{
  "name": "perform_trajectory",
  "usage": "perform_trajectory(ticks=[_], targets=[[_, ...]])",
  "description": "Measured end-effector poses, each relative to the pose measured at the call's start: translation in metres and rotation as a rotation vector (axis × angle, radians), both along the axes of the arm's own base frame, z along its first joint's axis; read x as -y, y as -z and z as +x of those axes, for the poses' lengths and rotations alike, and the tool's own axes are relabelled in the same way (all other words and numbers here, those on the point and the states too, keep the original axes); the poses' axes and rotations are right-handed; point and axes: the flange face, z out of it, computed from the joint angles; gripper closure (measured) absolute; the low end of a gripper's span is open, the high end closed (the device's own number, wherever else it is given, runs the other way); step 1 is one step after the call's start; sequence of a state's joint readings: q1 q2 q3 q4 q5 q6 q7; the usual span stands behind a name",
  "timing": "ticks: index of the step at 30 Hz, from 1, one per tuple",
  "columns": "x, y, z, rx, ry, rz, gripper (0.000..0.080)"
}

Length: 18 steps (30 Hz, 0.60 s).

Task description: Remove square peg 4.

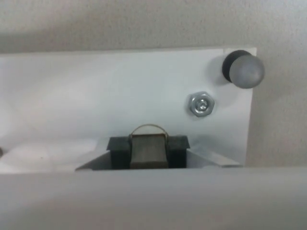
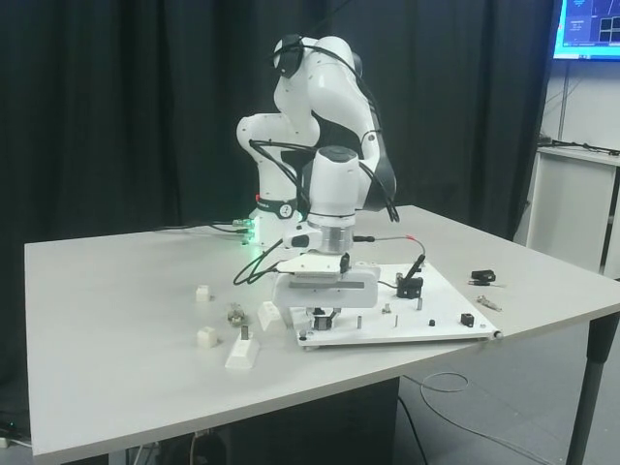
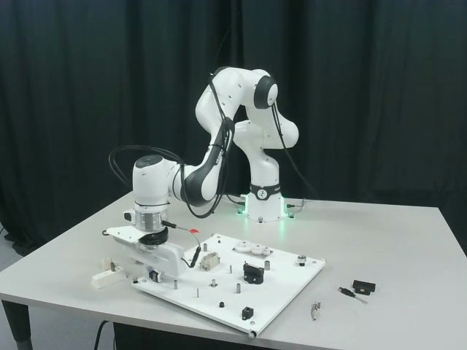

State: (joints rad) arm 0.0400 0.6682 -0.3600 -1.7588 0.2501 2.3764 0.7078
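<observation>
Black curtains behind, grey bench (image 3: 408,248) up front w/ white Franka arm (image 3: 226,124) bolted near the back, green light at its base. White board (image 3: 292,281) lies flat on the bench, carrying small black fixtures, posts & a couple of round white parts. Arm is folded down low over one end of the board; claw (image 1: 149,152) sits just above the surface there.

Wrist view: black fingers (image 1: 118,149) are clenched on a grey square peg (image 1: 149,154), one pad each side, touching it. Peg stands upright between them w/ a thin wire loop arching over its top. Can't tell if its lower end is seated in the board or lifted clear, since the camera housing hides that part. Near the peg on the board: a hex nut (image 1: 200,104) on a bolt, and by the board's corner a grey ball-topped knob (image 1: 245,70) on a black stem.

Room views: several small white blocks (image 2: 242,355) lie on the bench just off the board's end nearest the claw, one long, others cube-like. Well apart on the other side, a black part (image 3: 363,286) & a small metal piece (image 3: 315,311) lie on the bench. Screen partly seen in upper corner of first room view.
</observation>
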Motion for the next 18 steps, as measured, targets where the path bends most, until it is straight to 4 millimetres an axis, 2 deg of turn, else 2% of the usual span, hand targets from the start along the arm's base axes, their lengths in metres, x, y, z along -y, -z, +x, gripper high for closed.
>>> perform_trajectory(ticks=[18], targets=[[0.0079,-0.0001,-0.0066,0.040,-0.009,0.052,0.0648]])
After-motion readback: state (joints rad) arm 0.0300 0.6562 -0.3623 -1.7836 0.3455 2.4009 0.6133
